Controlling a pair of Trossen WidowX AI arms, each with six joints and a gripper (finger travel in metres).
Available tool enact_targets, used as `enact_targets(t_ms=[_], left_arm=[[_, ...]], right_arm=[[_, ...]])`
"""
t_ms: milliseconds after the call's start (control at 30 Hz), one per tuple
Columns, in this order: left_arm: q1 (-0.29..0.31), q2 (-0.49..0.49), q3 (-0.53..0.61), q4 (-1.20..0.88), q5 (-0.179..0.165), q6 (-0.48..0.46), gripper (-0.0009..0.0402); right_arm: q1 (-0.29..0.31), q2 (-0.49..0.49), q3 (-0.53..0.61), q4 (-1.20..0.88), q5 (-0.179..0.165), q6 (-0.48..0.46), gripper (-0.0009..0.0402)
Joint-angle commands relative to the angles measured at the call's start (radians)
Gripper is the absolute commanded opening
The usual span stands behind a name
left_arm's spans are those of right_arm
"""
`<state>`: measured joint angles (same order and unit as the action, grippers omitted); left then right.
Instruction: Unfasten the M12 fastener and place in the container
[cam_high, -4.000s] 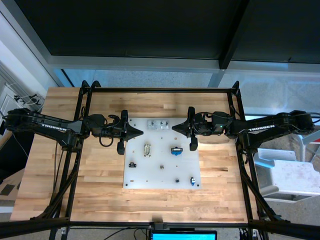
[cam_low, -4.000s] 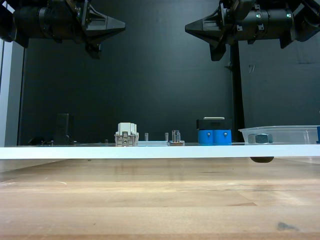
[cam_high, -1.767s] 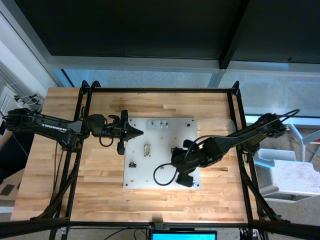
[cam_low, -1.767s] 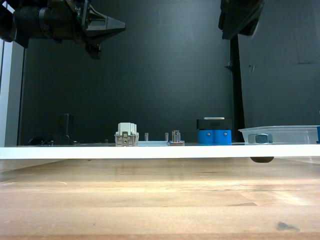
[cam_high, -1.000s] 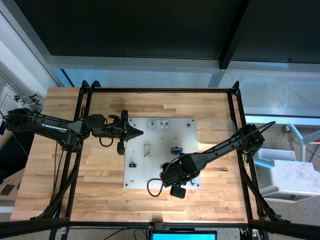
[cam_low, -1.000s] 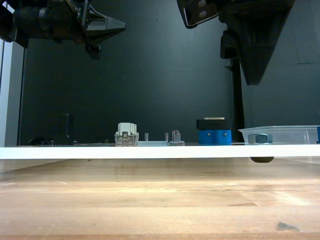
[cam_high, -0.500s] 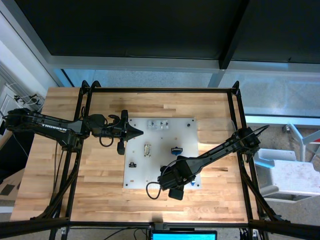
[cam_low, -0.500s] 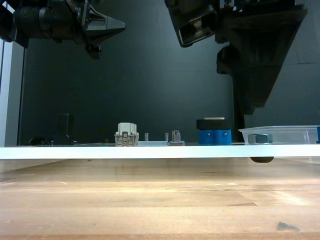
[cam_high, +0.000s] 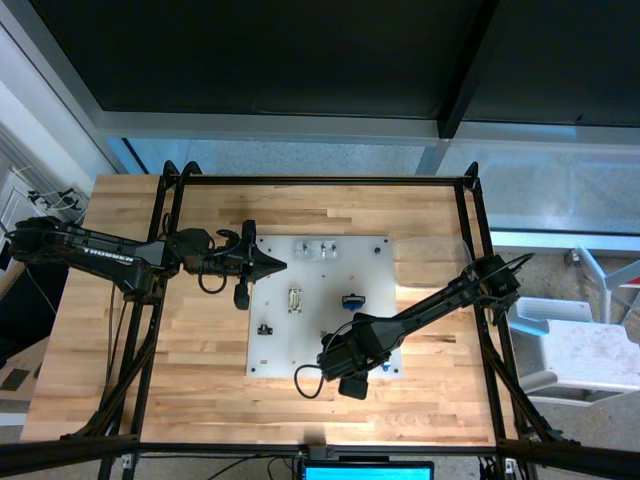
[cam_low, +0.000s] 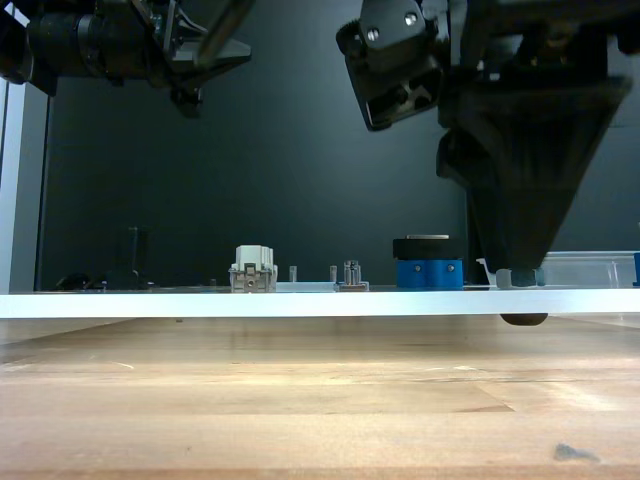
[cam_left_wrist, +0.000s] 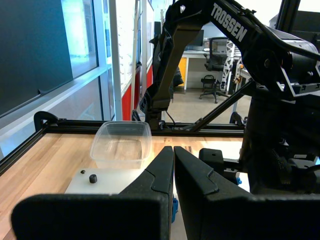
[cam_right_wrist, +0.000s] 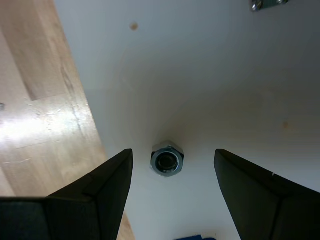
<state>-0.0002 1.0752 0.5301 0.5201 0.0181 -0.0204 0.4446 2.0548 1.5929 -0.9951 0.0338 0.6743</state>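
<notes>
The M12 fastener (cam_right_wrist: 167, 160), a small silver hex nut with a dark centre, sits on its stud on the white board (cam_right_wrist: 210, 75), near the board's near right edge. My right gripper (cam_right_wrist: 173, 155) hangs straight above it, open, with one finger on each side and neither touching. In the low view its tips (cam_low: 520, 262) end just over the nut (cam_low: 520, 279). From above, the right gripper (cam_high: 352, 360) hides the nut. The container (cam_high: 430, 262) stands off the board's far right side and looks empty (cam_left_wrist: 121, 144). My left gripper (cam_high: 268, 265) is parked at the board's far left, shut.
On the board stand a blue block (cam_high: 352, 300), a grey connector (cam_high: 295, 302), a silver pair of fittings (cam_high: 318, 248) and a black post (cam_left_wrist: 93, 178) at the far right corner. Black frame rails (cam_high: 320, 181) border the wooden table.
The right arm swung from its parked spot to the board's near right edge and came down over the nut, its fingers now open around it. The left arm has not moved.
</notes>
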Motion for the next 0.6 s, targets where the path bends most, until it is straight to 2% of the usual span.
enact_targets(t_ms=[33,333,600], left_arm=[[0.0,0.0,0.0,0.001,0.0,0.0,0.0],[0.0,0.0,0.0,0.001,0.0,0.0,0.0],[0.0,0.0,0.0,0.001,0.0,0.0,0.0]], right_arm=[[0.0,0.0,-0.009,0.014,0.0,-0.003,0.0219],[-0.001,0.0,-0.02,0.016,0.001,-0.008,0.0187],[-0.002,0.0,-0.021,0.021,0.003,-0.008,0.0133]])
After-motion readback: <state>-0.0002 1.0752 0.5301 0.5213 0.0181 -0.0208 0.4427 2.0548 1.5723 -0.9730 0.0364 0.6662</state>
